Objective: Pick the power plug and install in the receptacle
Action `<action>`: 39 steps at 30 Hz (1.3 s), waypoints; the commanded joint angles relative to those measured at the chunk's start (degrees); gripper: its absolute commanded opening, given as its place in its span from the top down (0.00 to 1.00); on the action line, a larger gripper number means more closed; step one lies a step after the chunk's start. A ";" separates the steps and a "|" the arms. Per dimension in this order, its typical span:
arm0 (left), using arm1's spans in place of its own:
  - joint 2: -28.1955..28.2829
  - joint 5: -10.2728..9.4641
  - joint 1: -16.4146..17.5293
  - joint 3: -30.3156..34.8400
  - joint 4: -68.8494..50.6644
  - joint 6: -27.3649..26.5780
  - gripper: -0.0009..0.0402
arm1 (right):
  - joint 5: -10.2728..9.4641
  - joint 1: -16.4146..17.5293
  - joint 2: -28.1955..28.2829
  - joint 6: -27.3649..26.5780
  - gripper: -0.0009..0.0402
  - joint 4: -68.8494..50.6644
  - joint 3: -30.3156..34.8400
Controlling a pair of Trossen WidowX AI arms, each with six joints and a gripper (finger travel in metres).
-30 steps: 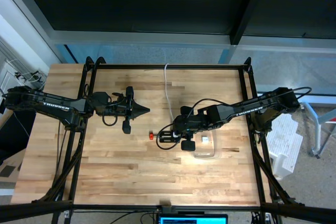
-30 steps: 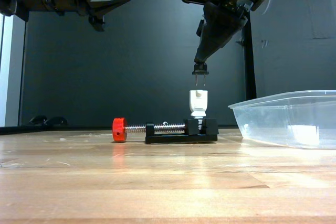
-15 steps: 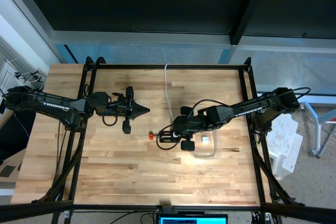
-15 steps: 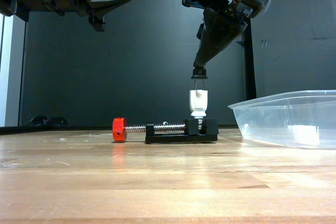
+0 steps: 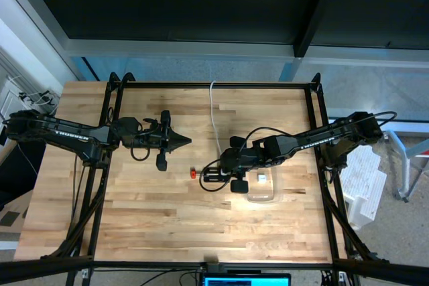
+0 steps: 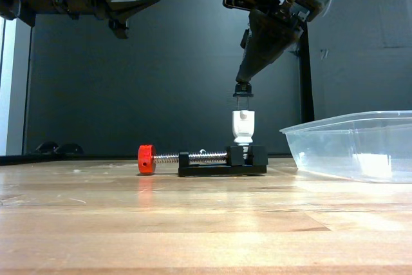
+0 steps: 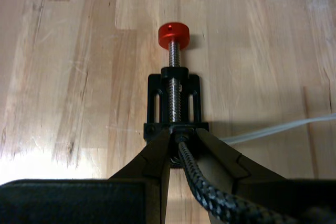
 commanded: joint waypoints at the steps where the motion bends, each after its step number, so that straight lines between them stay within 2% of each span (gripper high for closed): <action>1: 0.00 0.00 0.02 0.00 0.02 0.00 0.98 | 0.00 0.00 0.26 0.02 0.98 0.09 -0.20; 5: 0.00 0.00 0.02 0.00 0.02 0.02 0.98 | -1.33 0.00 0.92 0.04 0.98 0.31 -0.37; 29: 0.00 0.00 0.00 0.00 0.04 0.00 0.98 | -0.81 -0.35 -0.46 -0.15 0.98 -1.81 0.63; 39: 0.00 0.00 0.02 0.00 0.00 0.02 0.98 | -1.38 -0.48 -0.28 0.24 0.98 -1.92 0.50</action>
